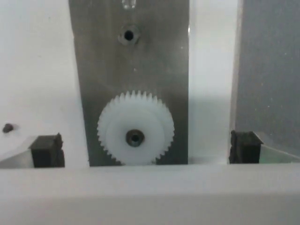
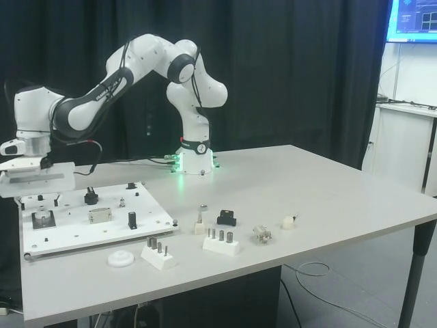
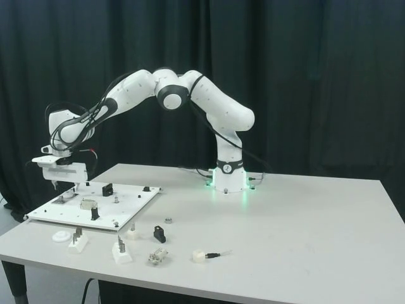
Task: Pick large gear.
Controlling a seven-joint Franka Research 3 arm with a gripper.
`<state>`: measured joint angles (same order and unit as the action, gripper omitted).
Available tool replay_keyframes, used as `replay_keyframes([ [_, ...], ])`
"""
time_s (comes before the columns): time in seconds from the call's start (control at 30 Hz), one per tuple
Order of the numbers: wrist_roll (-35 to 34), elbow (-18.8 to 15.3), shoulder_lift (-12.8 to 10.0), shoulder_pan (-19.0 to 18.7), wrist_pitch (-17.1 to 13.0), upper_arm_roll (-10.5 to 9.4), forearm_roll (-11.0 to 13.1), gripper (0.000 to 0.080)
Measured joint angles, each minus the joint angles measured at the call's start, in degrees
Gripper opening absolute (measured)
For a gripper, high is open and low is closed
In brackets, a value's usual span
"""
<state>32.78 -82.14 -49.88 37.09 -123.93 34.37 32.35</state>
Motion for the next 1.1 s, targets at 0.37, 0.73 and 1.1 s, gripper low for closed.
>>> replay_keyframes([
  [0.37, -1.0, 0.0, 1.5, -0.6, 1.6, 0.50, -0.1, 0.0796],
  [0.73, -1.5, 0.0, 1.6, -1.0, 1.7, 0.54, -0.1, 0.0800],
  [1.1, -2.0, 0.4, 1.6, -1.6, 1.7, 0.54, -0.1, 0.0800],
])
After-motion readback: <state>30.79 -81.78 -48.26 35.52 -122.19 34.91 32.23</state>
